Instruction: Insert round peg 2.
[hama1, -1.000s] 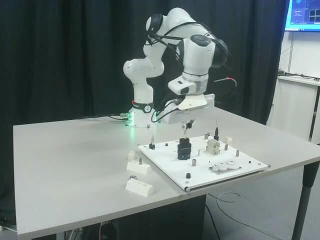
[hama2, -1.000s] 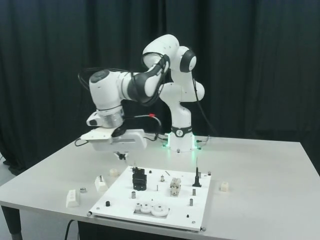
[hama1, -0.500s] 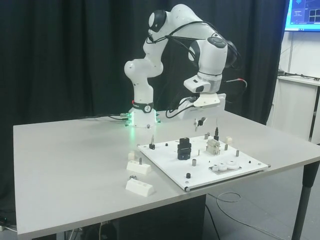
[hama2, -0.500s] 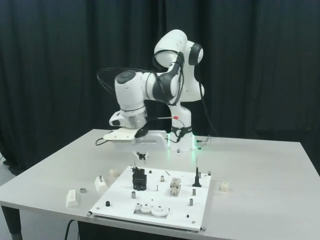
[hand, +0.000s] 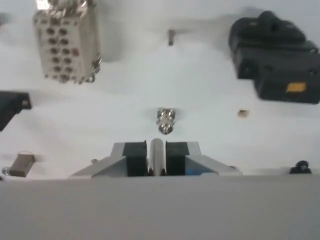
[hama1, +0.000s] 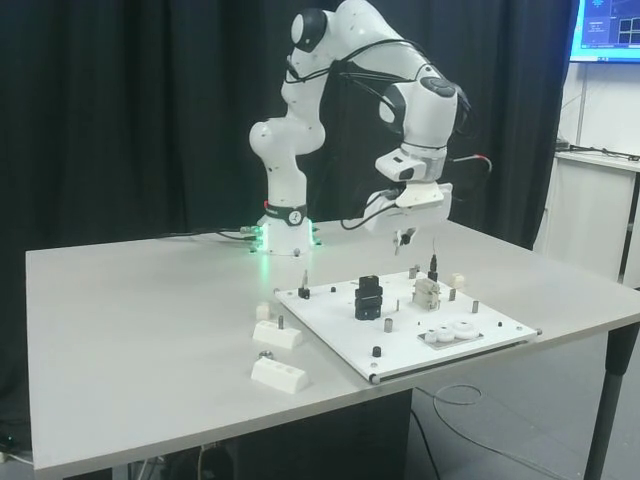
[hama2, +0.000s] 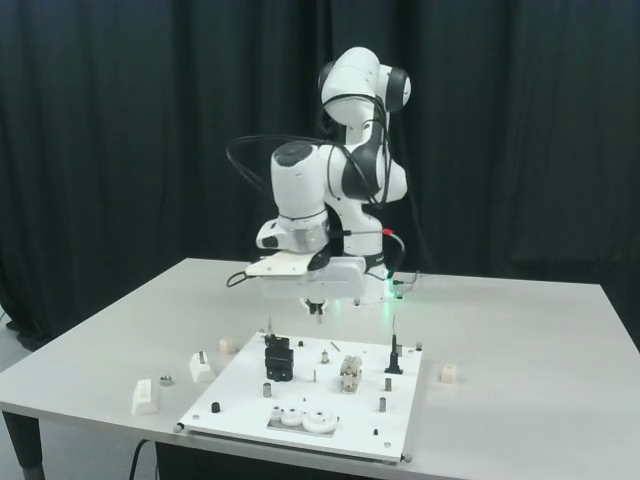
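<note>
Round peg 2 (hand: 157, 155) is already picked up: it sits pinched upright between the black pads of the gripper (hand: 157, 159), whose two fingers press against it from both sides. The gripper hangs in the air, well above the white board (hama1: 400, 335), so the carrying part appears under way and the insertion itself is not yet done. Directly under the peg in the wrist view stands a small metal fitting (hand: 165, 120), with a grey multi-pin connector (hand: 67, 45) toward ten o'clock and a black block (hand: 272, 57) toward two o'clock. Which hole will take the peg I cannot tell; lowering and seating remain.
</note>
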